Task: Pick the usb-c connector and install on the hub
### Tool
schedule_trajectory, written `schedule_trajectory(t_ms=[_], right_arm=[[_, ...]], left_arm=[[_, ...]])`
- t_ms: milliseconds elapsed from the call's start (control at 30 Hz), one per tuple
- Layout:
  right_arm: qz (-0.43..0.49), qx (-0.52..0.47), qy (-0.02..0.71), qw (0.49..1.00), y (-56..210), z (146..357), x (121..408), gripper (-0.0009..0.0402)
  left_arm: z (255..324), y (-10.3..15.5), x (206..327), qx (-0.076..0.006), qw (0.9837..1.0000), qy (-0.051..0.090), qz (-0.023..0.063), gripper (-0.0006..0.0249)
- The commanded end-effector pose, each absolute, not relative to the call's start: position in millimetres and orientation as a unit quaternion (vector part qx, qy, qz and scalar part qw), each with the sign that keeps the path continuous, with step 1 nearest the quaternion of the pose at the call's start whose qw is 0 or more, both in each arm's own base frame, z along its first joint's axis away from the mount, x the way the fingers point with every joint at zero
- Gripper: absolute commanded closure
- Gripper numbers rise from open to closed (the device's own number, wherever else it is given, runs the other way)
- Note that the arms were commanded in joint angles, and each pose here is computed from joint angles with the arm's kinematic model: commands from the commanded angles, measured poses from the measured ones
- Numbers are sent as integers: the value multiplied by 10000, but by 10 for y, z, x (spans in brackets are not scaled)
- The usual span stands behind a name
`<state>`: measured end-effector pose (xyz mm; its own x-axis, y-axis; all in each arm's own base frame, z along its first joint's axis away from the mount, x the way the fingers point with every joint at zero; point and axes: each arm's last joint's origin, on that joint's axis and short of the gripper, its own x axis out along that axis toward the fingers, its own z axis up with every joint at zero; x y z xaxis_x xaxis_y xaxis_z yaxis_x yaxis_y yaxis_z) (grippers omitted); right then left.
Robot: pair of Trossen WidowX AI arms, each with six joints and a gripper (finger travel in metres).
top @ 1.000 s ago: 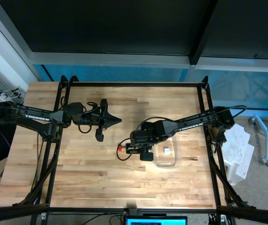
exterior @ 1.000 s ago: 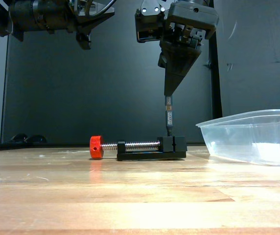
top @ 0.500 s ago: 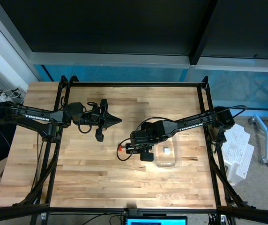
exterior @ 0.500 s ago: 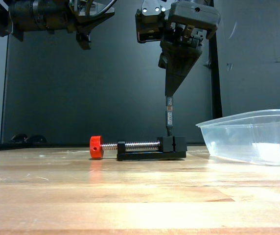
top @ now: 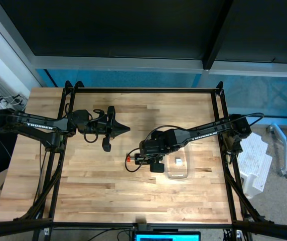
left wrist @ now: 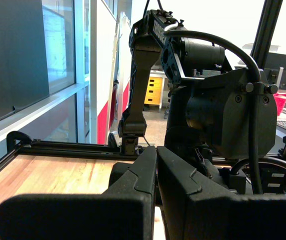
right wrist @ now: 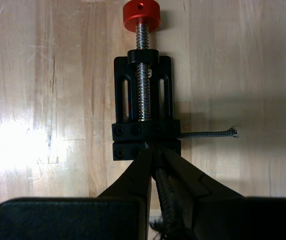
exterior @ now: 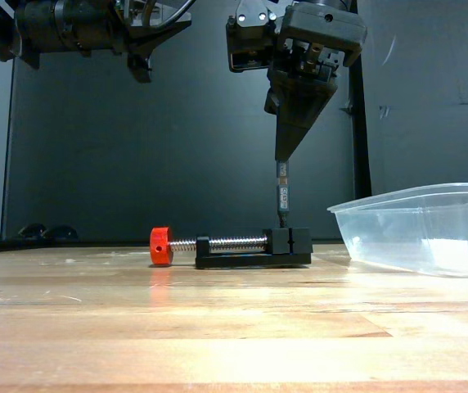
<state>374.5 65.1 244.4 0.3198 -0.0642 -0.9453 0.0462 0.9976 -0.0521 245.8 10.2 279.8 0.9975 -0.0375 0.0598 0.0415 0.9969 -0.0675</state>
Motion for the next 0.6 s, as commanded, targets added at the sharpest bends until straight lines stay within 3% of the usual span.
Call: schedule_trajectory(t_ms=[33,600], right_arm=[[-350,-80,5820,8124,651,2442,3746,393],[-304,-43,5819,8127,652,2389,3743,393]], left_arm=[[2798,102,2459,-344,9988,-293,-198,243],[2798,103,2459,-344,9988,-293,-196,243]])
